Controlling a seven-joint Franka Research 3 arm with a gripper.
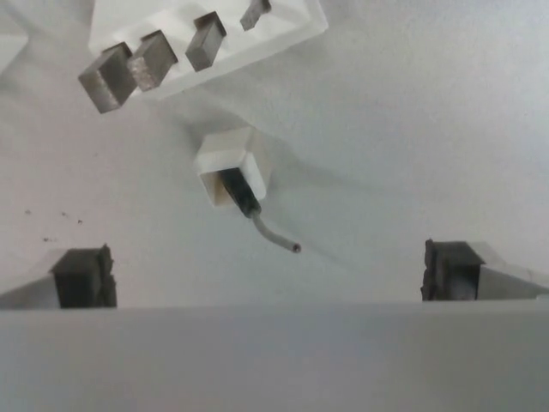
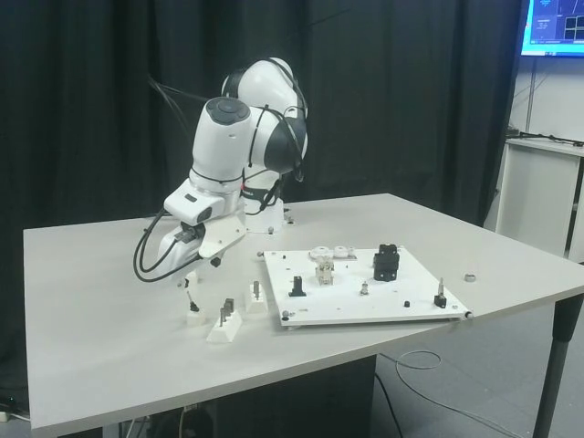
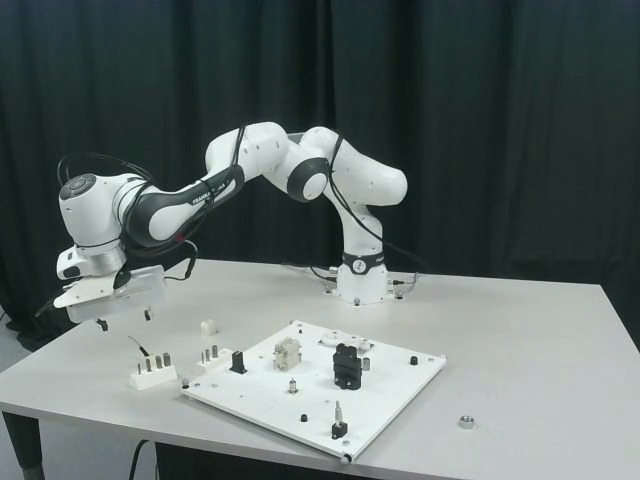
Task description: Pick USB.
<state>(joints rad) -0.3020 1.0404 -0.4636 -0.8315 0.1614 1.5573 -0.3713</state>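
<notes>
1. The white arm (image 3: 270, 165) reaches out from its base to one end of the grey table (image 2: 109, 301), wrist tipped downward, gripper (image 1: 266, 275) hanging above the tabletop, touching nothing.
2. Gripper's fingers (image 1: 83, 276) are spread wide apart, w/ nothing between them.
3. The USB (image 1: 233, 165), a small white block w/ a black plug set in it and a short bent grey wire sticking out, sits on the table below the gripper. In the wrist view it lies ahead of the gap between the fingertips, roughly centred btwn them but not yet inside, clear air all round.
4. From the first room view the same white block (image 2: 192, 315) sits right under the gripper, thin stem pointing up toward it.
5. Just beside the USB is a white holder (image 1: 206, 30) carrying several grey metal pegs; in the second room view that's the white holder (image 3: 153, 378) w/ upright pegs nr the table's front edge.
6. A second small white peg stand (image 3: 212, 361) is near, btwn that holder and the big white board (image 3: 390, 400).
7. The board holds assorted small black and grey fixtures, well apart from the gripper.
8. A lone small ring (image 3: 465, 421) lies on the table past the board's far corner.
</notes>
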